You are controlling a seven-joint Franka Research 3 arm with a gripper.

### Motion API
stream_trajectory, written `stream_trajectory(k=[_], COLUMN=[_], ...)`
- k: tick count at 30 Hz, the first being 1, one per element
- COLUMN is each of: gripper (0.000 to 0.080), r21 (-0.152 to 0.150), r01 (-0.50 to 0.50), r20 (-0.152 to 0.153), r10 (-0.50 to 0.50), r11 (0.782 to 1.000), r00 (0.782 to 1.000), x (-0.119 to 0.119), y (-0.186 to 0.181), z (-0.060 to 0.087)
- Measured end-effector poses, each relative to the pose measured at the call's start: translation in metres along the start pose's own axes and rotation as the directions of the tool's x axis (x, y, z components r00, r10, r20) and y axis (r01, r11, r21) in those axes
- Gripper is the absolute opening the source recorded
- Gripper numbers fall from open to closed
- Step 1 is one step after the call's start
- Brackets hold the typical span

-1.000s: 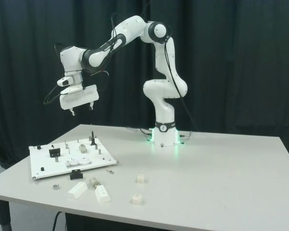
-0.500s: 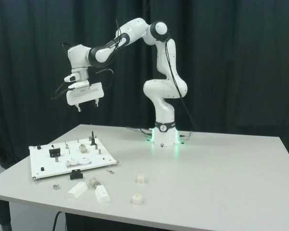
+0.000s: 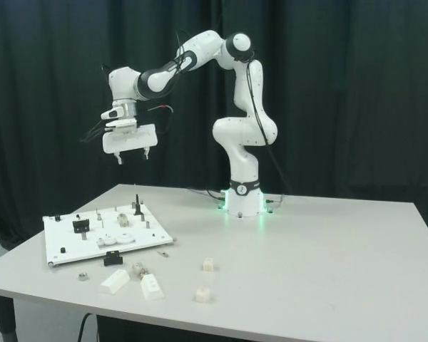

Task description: Remove USB.

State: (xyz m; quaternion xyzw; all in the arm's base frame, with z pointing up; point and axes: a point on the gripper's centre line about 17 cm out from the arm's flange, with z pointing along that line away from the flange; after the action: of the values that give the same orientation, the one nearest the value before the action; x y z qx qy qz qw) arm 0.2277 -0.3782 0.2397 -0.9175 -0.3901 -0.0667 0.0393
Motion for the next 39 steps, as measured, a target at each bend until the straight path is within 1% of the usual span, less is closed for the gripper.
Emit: stream_trajectory(k=[9, 17, 32, 36, 39], gripper=[0.0800, 0.0800, 0.0800, 0.0800, 0.0800], r21=[-0.018, -0.017, -0.028, -0.030, -0.032], r01=[-0.009, -0.006, -0.022, -0.023, -0.026], r20=[-0.002, 0.008, 0.024, 0.023, 0.016], r10=[0.009, 0.006, 0.022, 0.024, 0.027], r11=[1.000, 1.000, 0.999, 0.999, 0.999], r00=[1.000, 1.000, 0.999, 0.999, 1.000], x=[-0.004, -0.014, -0.035, -0.038, -0.040], y=[-0.002, -0.009, -0.012, -0.012, -0.012], z=[0.011, 0.023, 0.045, 0.051, 0.054])
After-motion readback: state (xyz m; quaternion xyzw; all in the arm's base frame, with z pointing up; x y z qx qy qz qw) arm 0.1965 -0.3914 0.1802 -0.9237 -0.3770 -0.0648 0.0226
